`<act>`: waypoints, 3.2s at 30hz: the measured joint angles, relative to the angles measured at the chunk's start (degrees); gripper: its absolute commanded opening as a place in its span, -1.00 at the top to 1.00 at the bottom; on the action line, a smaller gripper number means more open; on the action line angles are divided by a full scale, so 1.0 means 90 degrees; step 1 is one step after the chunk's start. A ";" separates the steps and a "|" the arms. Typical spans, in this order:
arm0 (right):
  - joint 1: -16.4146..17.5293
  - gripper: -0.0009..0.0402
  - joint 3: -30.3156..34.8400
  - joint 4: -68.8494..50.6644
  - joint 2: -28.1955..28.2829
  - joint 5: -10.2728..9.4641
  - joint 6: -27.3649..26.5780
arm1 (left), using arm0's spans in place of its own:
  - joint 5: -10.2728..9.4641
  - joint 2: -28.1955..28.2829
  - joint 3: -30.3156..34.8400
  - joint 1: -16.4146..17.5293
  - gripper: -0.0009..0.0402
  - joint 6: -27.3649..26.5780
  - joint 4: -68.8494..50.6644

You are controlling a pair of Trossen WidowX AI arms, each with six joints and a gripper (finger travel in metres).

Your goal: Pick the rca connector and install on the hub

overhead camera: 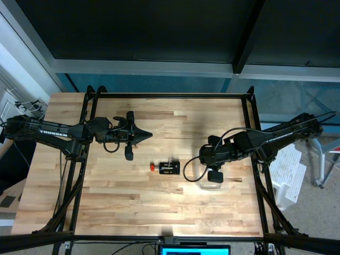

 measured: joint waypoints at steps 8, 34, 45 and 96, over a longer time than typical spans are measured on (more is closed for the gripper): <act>-0.0095 0.96 0.0447 -0.0012 0.0563 -0.0005 -0.0090 | -0.0002 0.0000 -0.0002 0.0000 0.96 0.0000 0.0002; -0.0510 0.96 0.1744 -0.0296 0.2125 -0.0070 -0.0379 | -0.0002 0.0000 0.0000 0.0000 0.96 0.0000 0.0002; -0.0566 0.96 0.2414 -0.0347 0.2878 -0.0066 -0.0372 | -0.0002 0.0000 -0.0002 0.0000 0.96 0.0000 0.0002; -0.0680 0.96 0.2912 -0.0393 0.3861 -0.0180 -0.0498 | -0.0002 0.0002 -0.0002 0.0000 0.96 0.0000 0.0002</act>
